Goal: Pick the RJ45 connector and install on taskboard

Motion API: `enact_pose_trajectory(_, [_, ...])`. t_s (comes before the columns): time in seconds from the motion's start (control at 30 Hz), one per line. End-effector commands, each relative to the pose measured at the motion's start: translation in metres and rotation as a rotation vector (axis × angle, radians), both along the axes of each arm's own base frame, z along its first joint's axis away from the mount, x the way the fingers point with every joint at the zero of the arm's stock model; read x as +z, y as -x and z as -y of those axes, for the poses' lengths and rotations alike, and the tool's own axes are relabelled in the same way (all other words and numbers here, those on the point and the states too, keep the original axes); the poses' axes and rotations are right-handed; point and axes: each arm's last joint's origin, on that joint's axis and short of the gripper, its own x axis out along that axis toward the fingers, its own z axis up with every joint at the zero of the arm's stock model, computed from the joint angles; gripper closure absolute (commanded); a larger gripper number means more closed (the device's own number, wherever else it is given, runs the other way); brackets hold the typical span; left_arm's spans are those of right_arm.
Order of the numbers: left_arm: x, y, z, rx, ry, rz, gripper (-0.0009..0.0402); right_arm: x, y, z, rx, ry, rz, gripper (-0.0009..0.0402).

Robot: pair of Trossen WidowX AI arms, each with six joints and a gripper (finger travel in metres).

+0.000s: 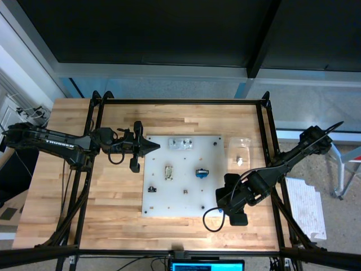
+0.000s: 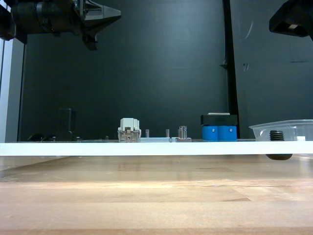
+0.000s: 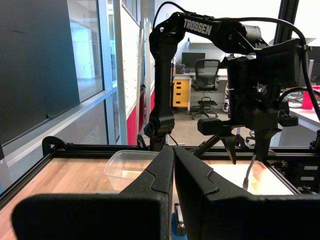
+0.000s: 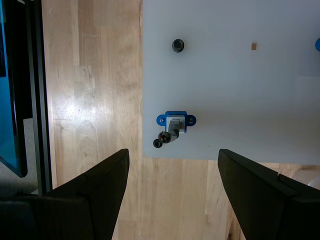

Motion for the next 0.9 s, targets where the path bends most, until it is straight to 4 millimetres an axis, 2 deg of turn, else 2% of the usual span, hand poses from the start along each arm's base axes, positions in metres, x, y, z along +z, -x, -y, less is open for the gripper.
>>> enact_pose_trajectory(0.03, [0.0, 0.0, 0.0, 0.0, 0.0, 0.0, 0.0393, 0.0, 0.0, 0.0, 0.0, -0.001, 0.0, 0.0144])
enact_pose_trajectory(0.27, [0.0, 0.0, 0.0, 0.0, 0.0, 0.0, 0.0393, 0.004, 0.002, 0.0, 0.019, -0.049, -0.02, 0.0153])
enact_pose_trajectory(0.43, [0.0, 0.0, 0.0, 0.0, 0.0, 0.0, 0.0393, 0.018, 0.009, 0.011, 0.011, -0.067, 0.018, 0.0167])
enact_pose_trajectory(0.63, [0.0, 0.0, 0.0, 0.0, 0.0, 0.0, 0.0393, 0.037, 0.012, 0.039, -0.009, -0.018, 0.119, 0.0188])
enact_pose_trajectory(0.9, [0.0, 0.0, 0.0, 0.0, 0.0, 0.0, 0.0393, 0.057, 0.013, 0.09, -0.031, 0.064, 0.221, 0.0208])
